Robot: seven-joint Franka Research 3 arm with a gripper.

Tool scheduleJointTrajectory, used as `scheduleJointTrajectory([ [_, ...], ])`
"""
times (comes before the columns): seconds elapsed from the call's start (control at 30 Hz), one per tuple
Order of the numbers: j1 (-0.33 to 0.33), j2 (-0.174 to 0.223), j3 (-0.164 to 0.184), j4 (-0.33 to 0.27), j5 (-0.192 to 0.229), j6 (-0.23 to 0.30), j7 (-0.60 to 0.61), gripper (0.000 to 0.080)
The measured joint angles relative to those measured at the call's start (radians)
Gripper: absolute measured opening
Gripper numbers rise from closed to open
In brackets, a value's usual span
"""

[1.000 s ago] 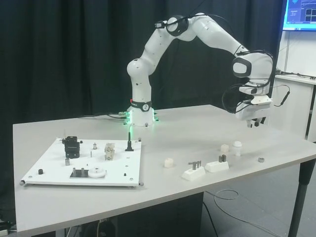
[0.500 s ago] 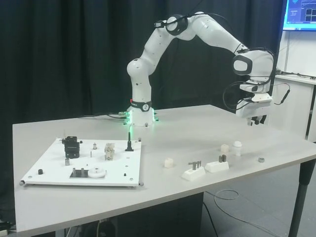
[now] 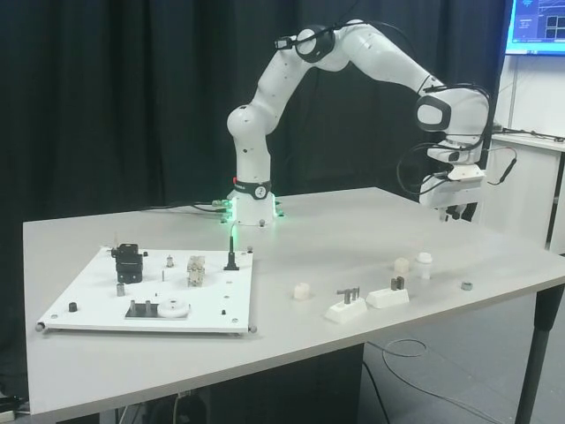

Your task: Pick medium gear.

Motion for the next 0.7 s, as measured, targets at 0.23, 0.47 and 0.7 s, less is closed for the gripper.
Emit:
scheduleJointTrajectory([
  [0.23, 0.008, -0.016, 0.000, 0.000, -0.019, -0.033, 0.001, 0.0307],
  [0.47, 0.014, -0.028, 0.000, 0.000, -0.030, -0.050, 0.011, 0.0197],
  [0.7, 0.016, -0.033, 0.000, 0.000, -0.036, -0.060, 0.019, 0.0016],
])
